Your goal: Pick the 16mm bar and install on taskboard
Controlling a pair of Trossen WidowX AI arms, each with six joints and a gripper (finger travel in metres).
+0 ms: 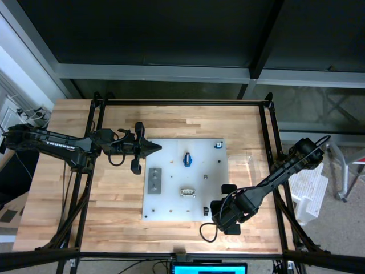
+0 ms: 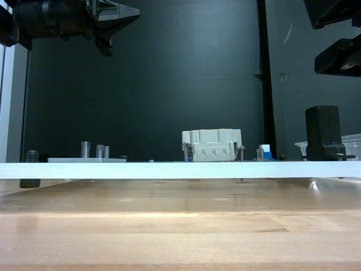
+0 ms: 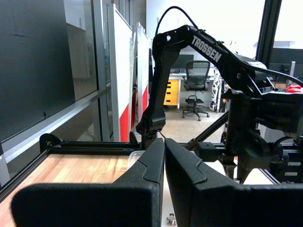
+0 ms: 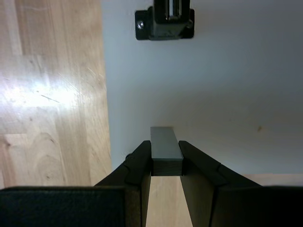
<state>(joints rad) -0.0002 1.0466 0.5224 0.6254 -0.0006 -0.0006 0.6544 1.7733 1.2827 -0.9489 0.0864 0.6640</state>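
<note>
Two ways to go wrong from here: slipping or twisting of the grey rectangular metal bar (image 4: 164, 139) in a narrow pinch during the carry, and meeting its seat tilted, then jamming part-way. Clenched on that bar, the right gripper (image 4: 164, 153), aimed straight down above the near right corner of the white taskboard (image 1: 171, 162), bar clear of any seat. Pressed together on nothing and held level, high over the board's left edge: the left gripper (image 3: 164, 144).
</note>
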